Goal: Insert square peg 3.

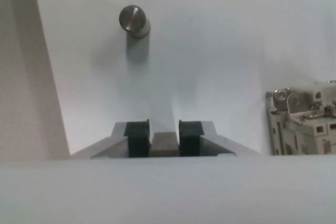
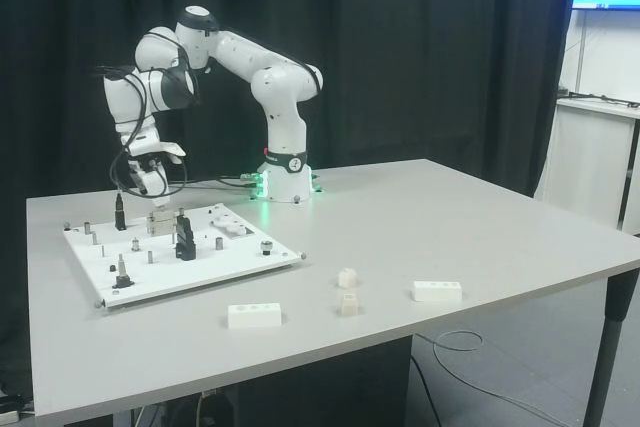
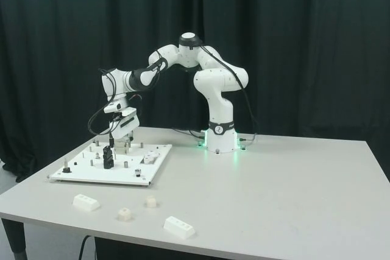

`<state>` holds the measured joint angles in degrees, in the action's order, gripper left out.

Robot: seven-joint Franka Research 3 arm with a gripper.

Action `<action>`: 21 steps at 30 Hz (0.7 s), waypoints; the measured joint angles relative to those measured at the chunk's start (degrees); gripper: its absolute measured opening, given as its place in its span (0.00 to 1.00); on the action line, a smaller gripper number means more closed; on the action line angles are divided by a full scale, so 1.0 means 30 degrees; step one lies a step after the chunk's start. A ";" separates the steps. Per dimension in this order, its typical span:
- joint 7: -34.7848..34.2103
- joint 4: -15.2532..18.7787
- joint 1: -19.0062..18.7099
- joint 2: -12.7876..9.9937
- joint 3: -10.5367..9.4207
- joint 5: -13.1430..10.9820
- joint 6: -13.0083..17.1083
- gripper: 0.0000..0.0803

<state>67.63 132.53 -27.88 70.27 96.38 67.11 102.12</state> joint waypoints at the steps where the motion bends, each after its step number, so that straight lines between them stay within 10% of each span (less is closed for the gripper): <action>1: -0.0009 -0.0001 0.0002 0.0000 0.0000 0.0000 0.0011 0.14; 21: -0.0021 -0.0102 0.0059 0.0000 0.0002 0.0042 0.0220 0.14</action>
